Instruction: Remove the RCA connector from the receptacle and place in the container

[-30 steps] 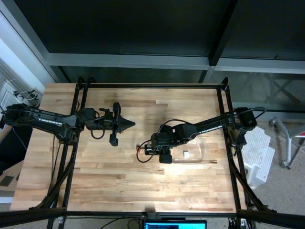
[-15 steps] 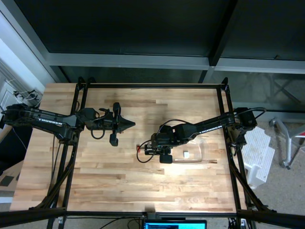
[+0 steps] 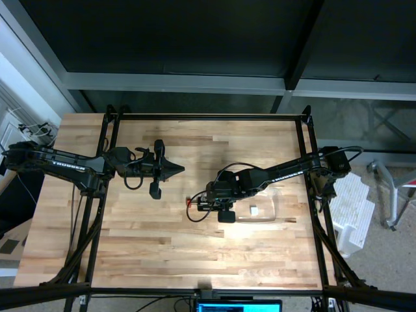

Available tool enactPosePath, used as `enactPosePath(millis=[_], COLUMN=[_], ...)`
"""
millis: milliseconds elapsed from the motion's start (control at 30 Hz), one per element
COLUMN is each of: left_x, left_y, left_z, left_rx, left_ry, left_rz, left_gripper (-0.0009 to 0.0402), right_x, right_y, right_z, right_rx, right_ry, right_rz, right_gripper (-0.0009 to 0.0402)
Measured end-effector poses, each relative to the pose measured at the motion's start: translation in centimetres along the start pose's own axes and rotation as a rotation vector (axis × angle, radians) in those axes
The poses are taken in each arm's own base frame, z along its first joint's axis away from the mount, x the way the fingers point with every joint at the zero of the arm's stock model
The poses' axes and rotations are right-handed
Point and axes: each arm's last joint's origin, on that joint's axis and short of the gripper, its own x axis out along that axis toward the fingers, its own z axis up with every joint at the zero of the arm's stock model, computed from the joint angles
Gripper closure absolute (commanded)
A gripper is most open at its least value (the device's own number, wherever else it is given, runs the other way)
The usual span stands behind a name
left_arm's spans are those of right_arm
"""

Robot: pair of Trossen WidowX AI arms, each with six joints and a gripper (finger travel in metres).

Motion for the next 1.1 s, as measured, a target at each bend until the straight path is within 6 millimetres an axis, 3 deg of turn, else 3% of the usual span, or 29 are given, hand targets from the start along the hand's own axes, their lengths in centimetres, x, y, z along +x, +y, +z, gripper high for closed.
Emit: enactPosePath(millis=[633, 1100], left_x=[0.0, 0.0], left_y=[0.0, 0.0], left_z=[0.0, 0.0], left_rx=[0.0, 0.0], left_ry=[0.0, 0.0], left_rz=[0.0, 0.0], left_gripper=[0.0393, 0.0393], right_x=[-0.4, -5.2], right_y=[0.0, -0.5], right_z=[0.0, 0.4], right_rx=[0.001, 0.005], right_ry=[-0.006, -0.092], right_rz=[0.002, 0.013], right_gripper=[0.0391, 0.0391])
